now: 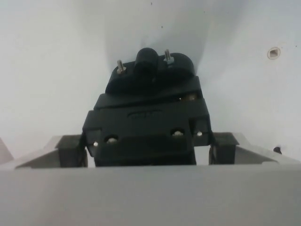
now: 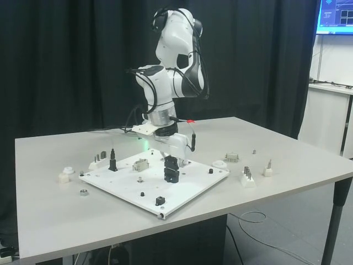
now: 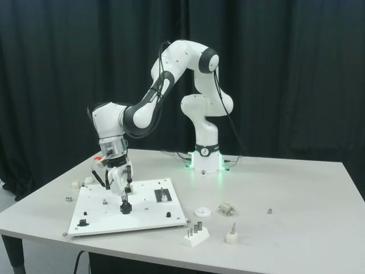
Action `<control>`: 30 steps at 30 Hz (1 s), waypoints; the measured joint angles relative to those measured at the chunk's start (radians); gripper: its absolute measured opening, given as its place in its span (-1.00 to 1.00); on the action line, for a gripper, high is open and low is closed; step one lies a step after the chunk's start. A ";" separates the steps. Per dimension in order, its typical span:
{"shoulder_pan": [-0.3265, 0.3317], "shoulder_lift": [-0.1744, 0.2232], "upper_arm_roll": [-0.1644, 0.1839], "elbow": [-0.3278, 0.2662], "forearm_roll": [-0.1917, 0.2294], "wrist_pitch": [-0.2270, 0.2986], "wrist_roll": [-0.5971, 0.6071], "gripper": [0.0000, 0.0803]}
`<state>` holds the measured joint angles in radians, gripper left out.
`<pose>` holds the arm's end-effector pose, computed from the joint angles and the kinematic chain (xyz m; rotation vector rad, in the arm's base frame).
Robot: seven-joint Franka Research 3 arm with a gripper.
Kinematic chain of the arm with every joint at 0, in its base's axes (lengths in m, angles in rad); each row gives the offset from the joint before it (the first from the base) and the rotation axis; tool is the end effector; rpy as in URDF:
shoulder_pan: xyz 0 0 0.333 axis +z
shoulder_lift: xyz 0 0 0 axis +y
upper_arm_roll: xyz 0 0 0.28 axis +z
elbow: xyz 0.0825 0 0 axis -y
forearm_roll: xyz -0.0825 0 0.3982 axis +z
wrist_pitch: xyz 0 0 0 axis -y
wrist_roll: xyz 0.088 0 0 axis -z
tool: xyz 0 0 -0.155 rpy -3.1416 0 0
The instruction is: Insert D-SUB.
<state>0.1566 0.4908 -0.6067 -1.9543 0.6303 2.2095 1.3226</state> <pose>0.5512 -0.2310 0.1662 -1.4271 2.6254 0.2647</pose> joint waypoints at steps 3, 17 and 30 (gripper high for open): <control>0.000 0.000 0.000 0.000 0.000 0.001 0.000 0.42; 0.001 -0.001 0.000 -0.001 0.000 0.002 0.000 0.42; 0.007 -0.005 0.000 -0.009 0.000 0.002 -0.021 0.42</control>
